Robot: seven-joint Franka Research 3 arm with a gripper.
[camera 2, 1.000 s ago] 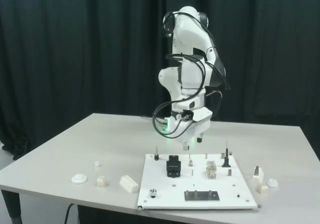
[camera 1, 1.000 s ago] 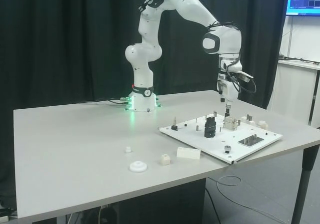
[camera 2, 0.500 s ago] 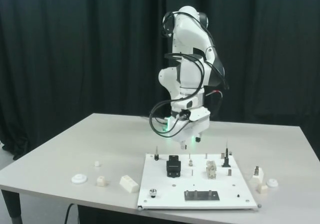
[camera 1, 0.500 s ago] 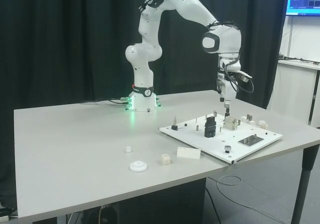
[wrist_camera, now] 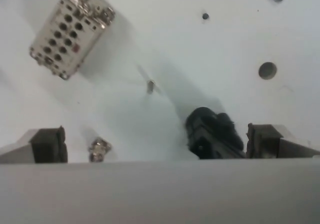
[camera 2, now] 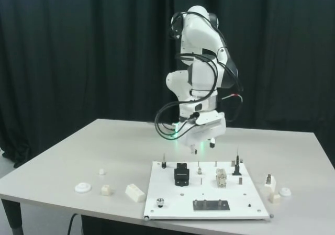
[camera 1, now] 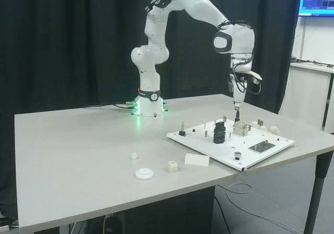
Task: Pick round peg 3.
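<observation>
Peg (wrist_camera: 150,86) upright on white board (wrist_camera: 220,44), below spread-open end effector (wrist_camera: 155,144).

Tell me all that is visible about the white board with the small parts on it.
The white board is a flat, square-looking plate lying on the grey table, near the front edge. It looks smooth and rigid, with small dark holes. It carries a black block, thin upright pegs, a pale connector with many holes and a dark grey plate. The pincer hangs above it, not touching.
</observation>
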